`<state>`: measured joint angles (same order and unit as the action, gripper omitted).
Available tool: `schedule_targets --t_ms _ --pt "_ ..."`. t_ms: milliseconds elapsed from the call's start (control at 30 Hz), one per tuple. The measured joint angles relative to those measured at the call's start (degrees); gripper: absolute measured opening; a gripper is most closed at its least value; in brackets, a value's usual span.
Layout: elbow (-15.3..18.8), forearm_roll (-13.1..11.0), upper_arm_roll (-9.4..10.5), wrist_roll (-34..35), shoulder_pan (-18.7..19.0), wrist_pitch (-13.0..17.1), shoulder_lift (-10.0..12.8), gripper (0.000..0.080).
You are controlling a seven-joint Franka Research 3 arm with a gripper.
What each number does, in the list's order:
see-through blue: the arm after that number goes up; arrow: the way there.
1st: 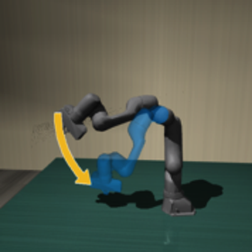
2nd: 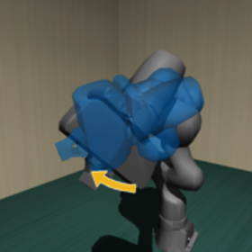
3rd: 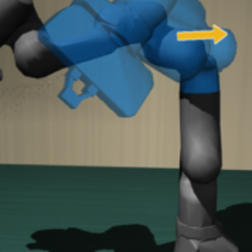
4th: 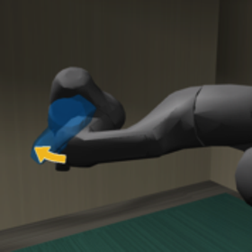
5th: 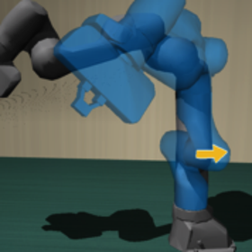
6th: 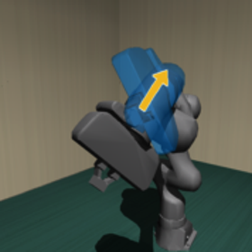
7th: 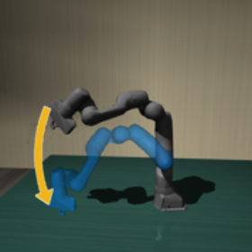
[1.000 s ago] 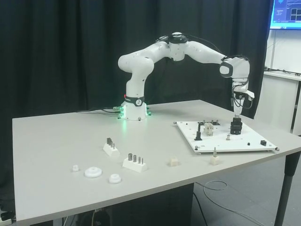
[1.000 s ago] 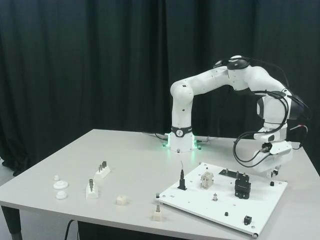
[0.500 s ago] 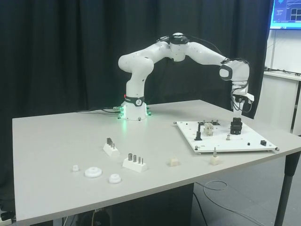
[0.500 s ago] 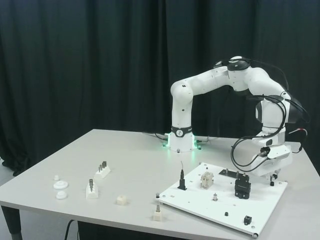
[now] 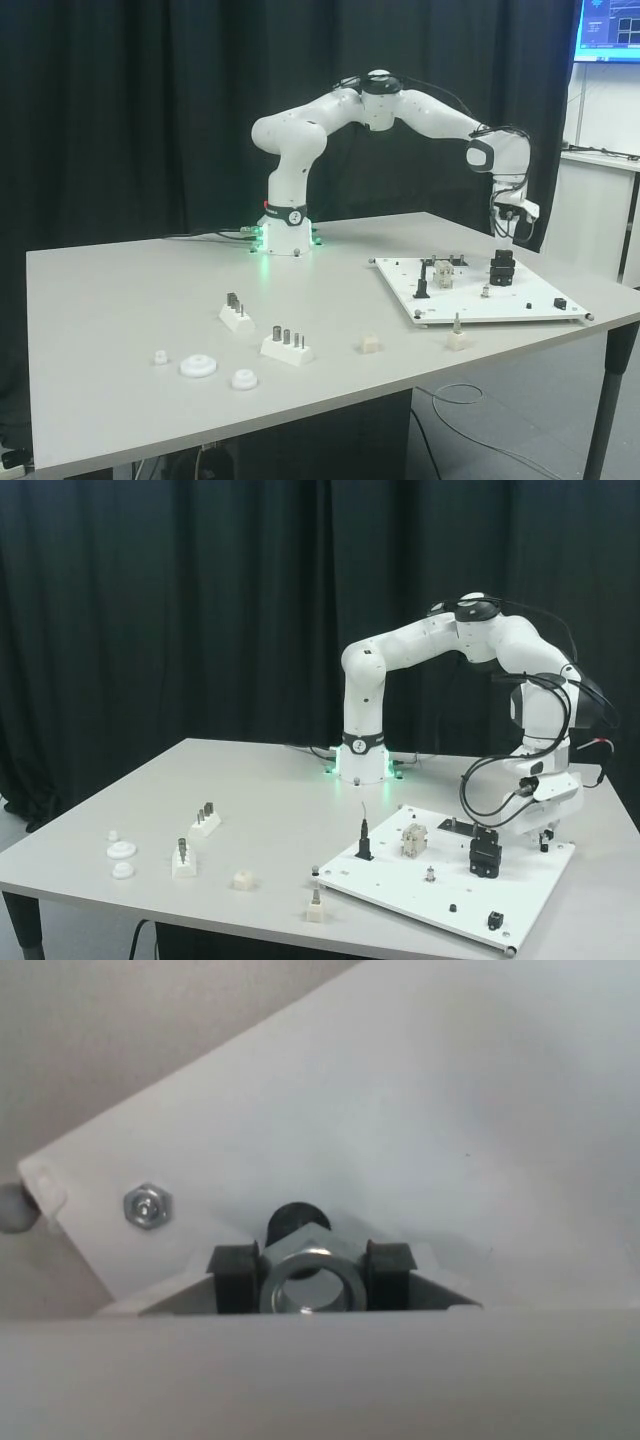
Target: Insert bolt 4.
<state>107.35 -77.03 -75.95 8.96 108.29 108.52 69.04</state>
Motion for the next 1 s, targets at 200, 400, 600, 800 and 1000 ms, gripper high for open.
schedule_targets --t_ms 200,400,600,800,1000 --pt "-0.01 -0.07 0.34 0.00 0.02 -0.22 0.00 0.0225" --pt "-0.08 -0.41 0.75 0.00 0.11 -0.23 -0.02 0.0225" --pt "-0.17 -0.62 0.77 0.00 0.27 -0.27 -0.03 0.0225" --pt "-0.18 -0.67 0.77 0.00 0.36 -0.30 -0.03 0.0225" --pt "-0.17 -0.67 0.77 0.00 0.27 -0.28 -0.03 0.0225"
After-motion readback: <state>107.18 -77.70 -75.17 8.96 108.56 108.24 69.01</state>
